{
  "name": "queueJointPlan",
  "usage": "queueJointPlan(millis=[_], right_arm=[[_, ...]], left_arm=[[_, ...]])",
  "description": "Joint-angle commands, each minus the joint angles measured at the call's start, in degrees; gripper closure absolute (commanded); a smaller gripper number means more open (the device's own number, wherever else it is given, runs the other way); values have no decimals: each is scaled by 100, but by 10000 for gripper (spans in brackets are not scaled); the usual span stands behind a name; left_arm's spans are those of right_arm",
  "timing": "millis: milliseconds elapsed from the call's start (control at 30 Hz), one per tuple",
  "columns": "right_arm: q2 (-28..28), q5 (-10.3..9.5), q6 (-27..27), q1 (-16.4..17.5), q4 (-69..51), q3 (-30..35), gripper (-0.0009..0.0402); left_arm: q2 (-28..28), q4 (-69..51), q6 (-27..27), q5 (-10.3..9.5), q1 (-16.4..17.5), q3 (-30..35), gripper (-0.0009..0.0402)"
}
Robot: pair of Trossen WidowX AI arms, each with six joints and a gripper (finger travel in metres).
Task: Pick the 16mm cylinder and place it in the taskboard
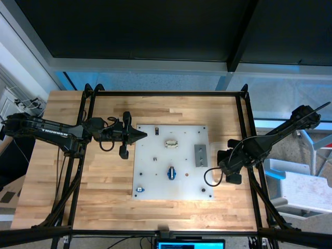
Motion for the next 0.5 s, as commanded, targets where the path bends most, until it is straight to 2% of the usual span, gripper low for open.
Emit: queueJointPlan(millis=[33,100,233,300,500], right_arm=[[61,35,17,31,61,-44,206],[85,122,26,59,63,-44,191],[127,160,68,101,66,-46,171],[138,227,146,122,66,-55,166],[151,234,273,175,92,-140,166]], left_arm=[[2,0,0,0,2,2,393],[2,0,-2,0,2,2,393],[2,0,0,0,2,2,393],[2,0,0,0,0,2,393],[2,0,-2,0,2,2,393]])
